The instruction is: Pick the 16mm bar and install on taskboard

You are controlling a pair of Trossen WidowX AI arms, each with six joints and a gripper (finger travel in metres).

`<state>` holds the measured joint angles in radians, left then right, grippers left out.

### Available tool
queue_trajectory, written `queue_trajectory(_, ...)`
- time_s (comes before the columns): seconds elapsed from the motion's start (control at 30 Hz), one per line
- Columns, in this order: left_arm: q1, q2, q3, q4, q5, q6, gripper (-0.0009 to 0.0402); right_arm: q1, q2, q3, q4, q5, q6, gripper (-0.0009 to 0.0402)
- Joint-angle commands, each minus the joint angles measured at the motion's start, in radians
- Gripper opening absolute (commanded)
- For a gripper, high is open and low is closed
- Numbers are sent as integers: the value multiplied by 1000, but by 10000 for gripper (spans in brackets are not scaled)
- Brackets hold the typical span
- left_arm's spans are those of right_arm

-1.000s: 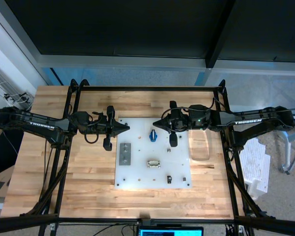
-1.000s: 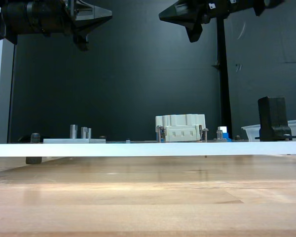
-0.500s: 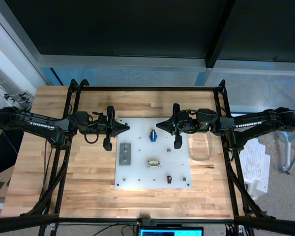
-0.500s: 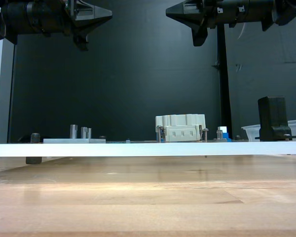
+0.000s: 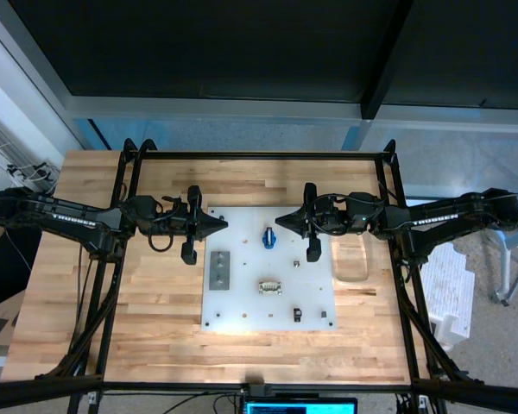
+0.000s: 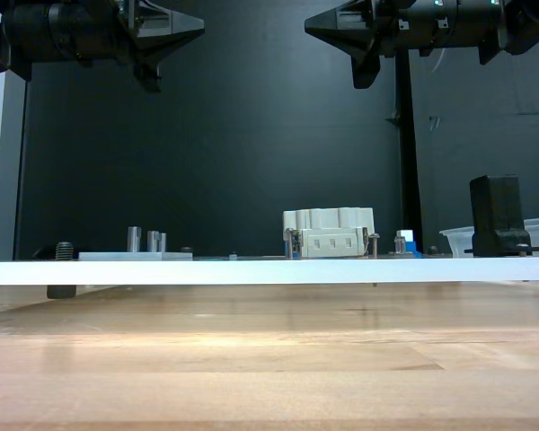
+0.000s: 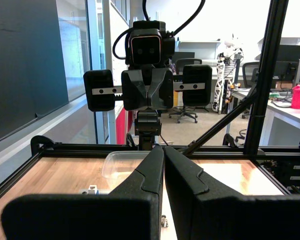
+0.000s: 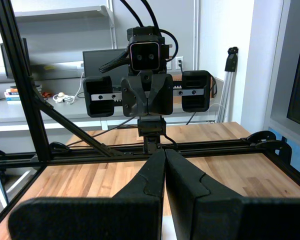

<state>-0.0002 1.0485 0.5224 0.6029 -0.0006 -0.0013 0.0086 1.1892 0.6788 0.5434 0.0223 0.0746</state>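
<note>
Matte black arms point(image 5: 30, 207), white TROSSEN lettering point(image 5: 71, 219), looped black cables point(image 5: 159, 239), wedge-shaped left pincer point(image 5: 222, 222), matching right pincer point(image 5: 280, 222)

Table point(image 5: 155, 336) was smooth pale wood, satin sheen, taskboard point(image 5: 242, 302) matt white plastic, block point(image 5: 218, 269) dull grey metal, knob point(image 5: 268, 236) glossy blue, tray point(image 5: 352, 259) clear plastic, left gripper point(image 5: 223, 222) over board's far-left corner and right gripper point(image 5: 278, 222) high near knob were matt black plastic

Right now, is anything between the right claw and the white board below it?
Nothing visible is. The right gripper hangs shut, high above the taskboard, with only open air under it. The left gripper, also shut, hangs high over the board's left edge. The 16mm bar is too small to pick out.
</note>
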Motion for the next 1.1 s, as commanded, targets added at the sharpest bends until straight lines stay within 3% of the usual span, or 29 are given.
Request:
queue_trajectory(0.03, 0, 0, 0, 0, 0, 0, 0, 0, 1, 0, 0, 3, 4, 0)
queue_trajectory(1.1, 0, 0, 0, 0, 0, 0, 0, -6, 2, -17, 9, 0, -6, 0)
